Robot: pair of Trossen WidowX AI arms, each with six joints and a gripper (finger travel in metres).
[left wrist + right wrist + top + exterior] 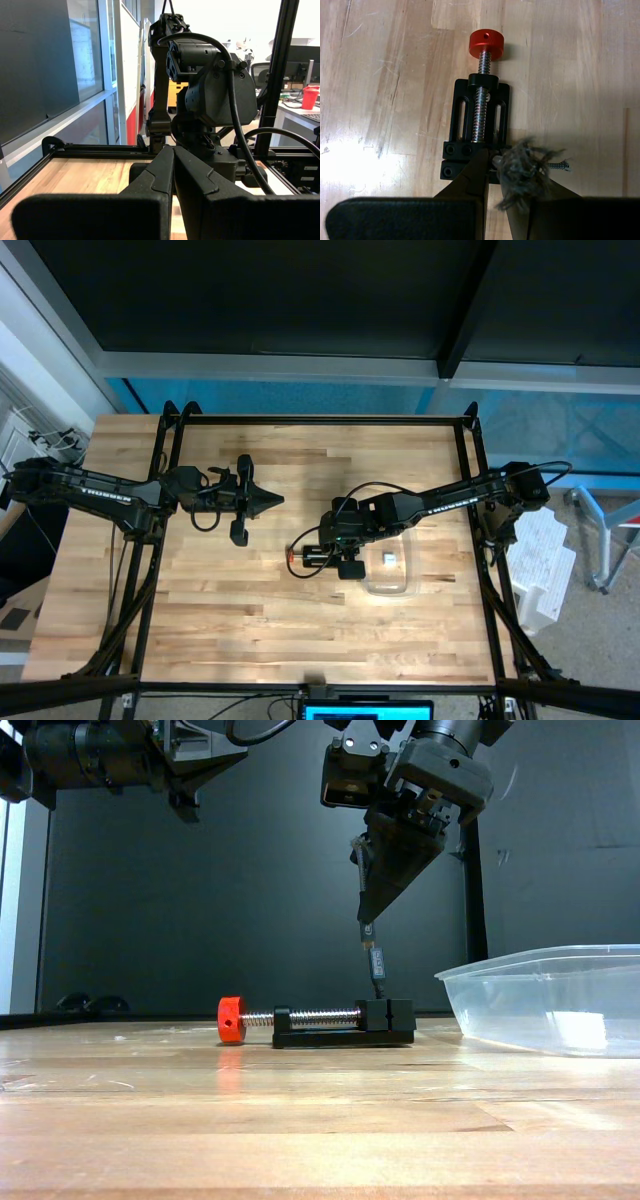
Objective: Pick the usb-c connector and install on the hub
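Connector: the usb-c connector (375, 963) is hanging upright from the right gripper (368, 915), plug end down. Its tip is reaching the top of the vise (340, 1023). Whether it is already entering a port I cannot tell.

Right gripper: its fingers are clamping on the connector's upper end. A frayed tuft (525, 172) is sticking out between them in the right wrist view. The hold is high on the part, likely to leave the plug end free to go down into the socket.

Hub: I am not making out the hub itself. It is presumably sitting between the vise's jaws, directly under the connector.

Vise: it is lying flat on the table (300, 1120), with its red knob (231, 1019) pointing away from the plastic container (540, 960). It seems to be serving as a fixture, so that a downward push is not shoving the socket aside.

Left gripper: the left gripper (278, 501) is hanging above the table well apart from the vise, with its fingers (160, 175) pressing together on nothing. It is aiming across at the right arm and leaving the space over the vise open.

Container: it is sitting just beside the vise and is holding one small pale item (388, 559).

Step in hand: this is looking like the start of insertion, calling for a straight, vertical push.
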